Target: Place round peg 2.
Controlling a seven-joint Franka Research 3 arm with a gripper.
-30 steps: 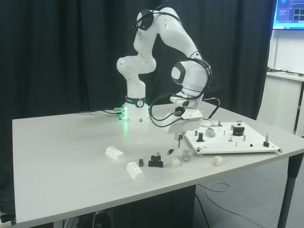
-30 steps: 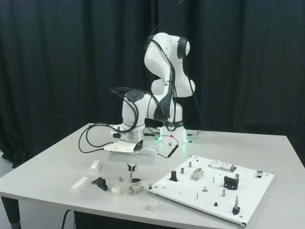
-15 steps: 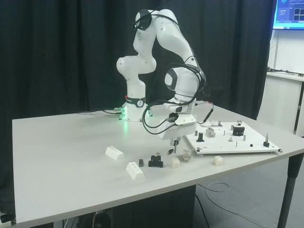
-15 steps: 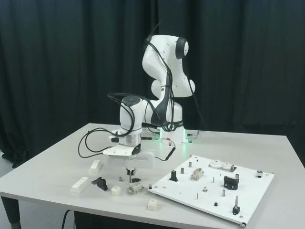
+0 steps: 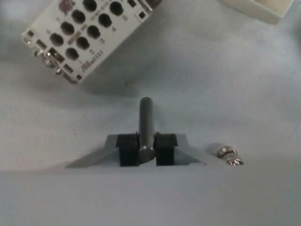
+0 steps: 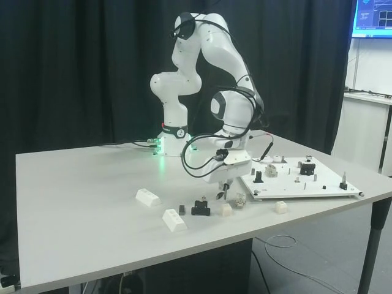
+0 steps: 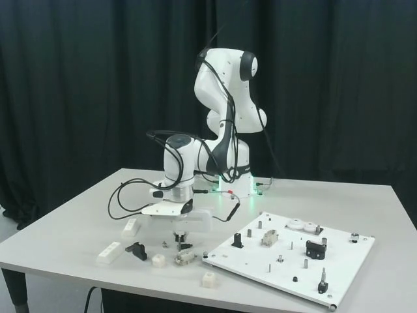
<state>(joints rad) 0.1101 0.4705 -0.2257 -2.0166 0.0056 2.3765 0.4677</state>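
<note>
In the wrist view my gripper (image 5: 146, 150) is shut on a grey round peg (image 5: 146, 120), which stands upright between the two black pads (image 5: 127, 149) and points down at the grey table. The room views show the gripper (image 6: 225, 187) (image 7: 177, 238) hanging low over the table, among the loose parts just beside the near corner of the white assembly board (image 6: 318, 188) (image 7: 260, 268). The board carries several small pegs and black and white fittings.
Under the gripper lie a white connector block with numbered holes (image 5: 84, 37), a small metal bolt (image 5: 229, 156) and a white block (image 5: 263, 8). More parts lie in front: two long white blocks (image 6: 174, 220) (image 6: 147, 196), a black bracket (image 6: 200, 208) and small white cubes (image 6: 281, 207).
The arm has swung a little away from the board, carrying the peg over the loose parts, and the gripper now hangs slightly lower. The peg stays held.
</note>
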